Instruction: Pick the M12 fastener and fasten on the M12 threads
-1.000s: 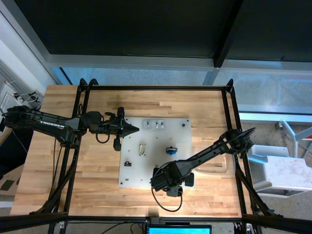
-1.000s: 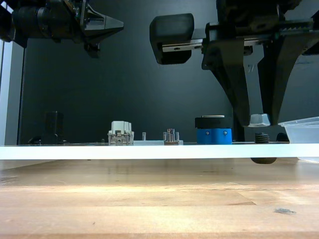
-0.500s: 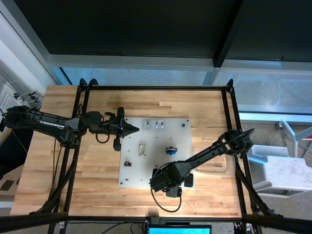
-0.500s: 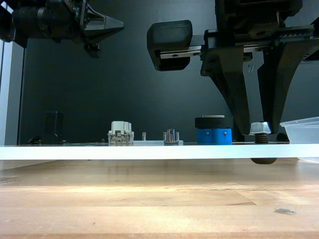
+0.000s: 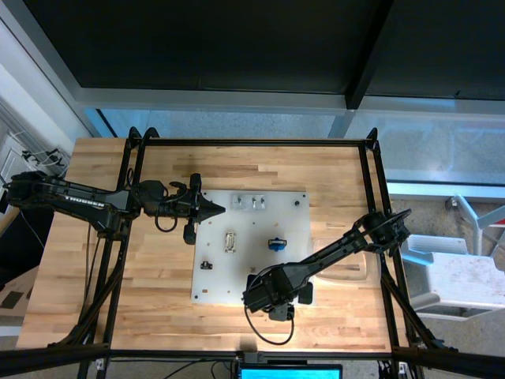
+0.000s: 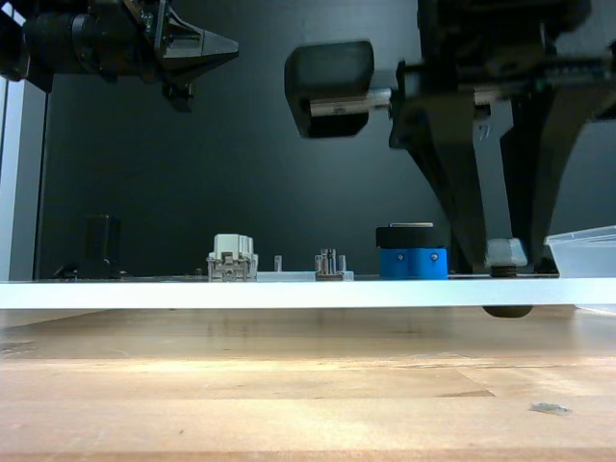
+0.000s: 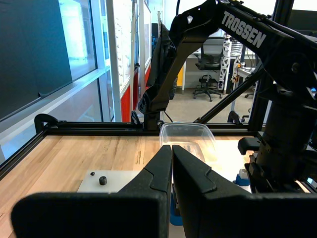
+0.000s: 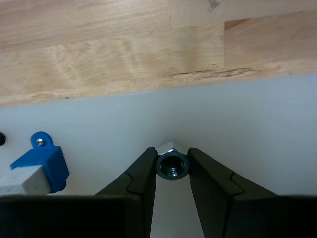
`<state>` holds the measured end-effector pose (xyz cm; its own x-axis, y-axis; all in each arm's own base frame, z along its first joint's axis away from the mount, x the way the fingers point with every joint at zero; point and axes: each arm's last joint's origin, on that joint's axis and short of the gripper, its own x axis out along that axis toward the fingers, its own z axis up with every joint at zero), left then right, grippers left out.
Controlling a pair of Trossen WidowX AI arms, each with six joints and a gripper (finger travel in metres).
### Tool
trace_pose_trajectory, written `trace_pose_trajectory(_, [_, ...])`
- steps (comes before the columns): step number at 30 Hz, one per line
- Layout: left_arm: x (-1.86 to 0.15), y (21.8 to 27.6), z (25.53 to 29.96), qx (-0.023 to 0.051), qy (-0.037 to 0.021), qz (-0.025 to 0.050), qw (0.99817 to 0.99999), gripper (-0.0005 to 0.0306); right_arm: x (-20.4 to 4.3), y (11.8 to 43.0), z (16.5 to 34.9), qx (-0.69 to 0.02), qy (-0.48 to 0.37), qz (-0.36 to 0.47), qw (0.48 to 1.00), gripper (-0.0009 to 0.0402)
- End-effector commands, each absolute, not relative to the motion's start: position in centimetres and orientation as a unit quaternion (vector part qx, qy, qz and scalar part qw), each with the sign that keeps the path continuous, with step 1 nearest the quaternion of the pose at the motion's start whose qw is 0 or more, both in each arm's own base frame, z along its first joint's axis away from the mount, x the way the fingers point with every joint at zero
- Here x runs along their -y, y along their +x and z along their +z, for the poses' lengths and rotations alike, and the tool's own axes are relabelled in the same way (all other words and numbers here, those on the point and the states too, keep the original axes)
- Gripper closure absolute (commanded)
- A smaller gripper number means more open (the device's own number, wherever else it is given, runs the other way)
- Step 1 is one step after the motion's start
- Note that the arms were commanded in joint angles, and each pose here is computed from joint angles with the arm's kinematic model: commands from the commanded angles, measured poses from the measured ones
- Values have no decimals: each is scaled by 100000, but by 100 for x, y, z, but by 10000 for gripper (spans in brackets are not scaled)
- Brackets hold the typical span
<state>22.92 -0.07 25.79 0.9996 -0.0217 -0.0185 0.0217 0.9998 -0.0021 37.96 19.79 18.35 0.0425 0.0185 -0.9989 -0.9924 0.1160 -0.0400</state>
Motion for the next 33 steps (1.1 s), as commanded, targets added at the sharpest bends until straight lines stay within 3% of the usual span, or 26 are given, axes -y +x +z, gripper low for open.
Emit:
trace_pose_trajectory(1, [7, 2292, 2579, -926, -96, -1105, 99990, 300, -1992, 3782, 1841, -51294, -47429, 46756, 54161, 366])
trace_pose_trajectory(19, [7, 2292, 2580, -907, -96, -1105, 99990, 300, -2009, 3783, 1842, -51345, -47058, 46269, 54849, 366])
trace_pose_trajectory(27, [7, 2292, 2580, -907, -96, -1105, 99990, 300, -2003, 3787, 1842, -58299, -37275, 37043, 61965, 366])
trace_pose_trajectory(33, [7, 2292, 2579, -926, -96, -1105, 99990, 300, -2002, 3788, 1842, -64348, -24578, 25088, 68013, 366])
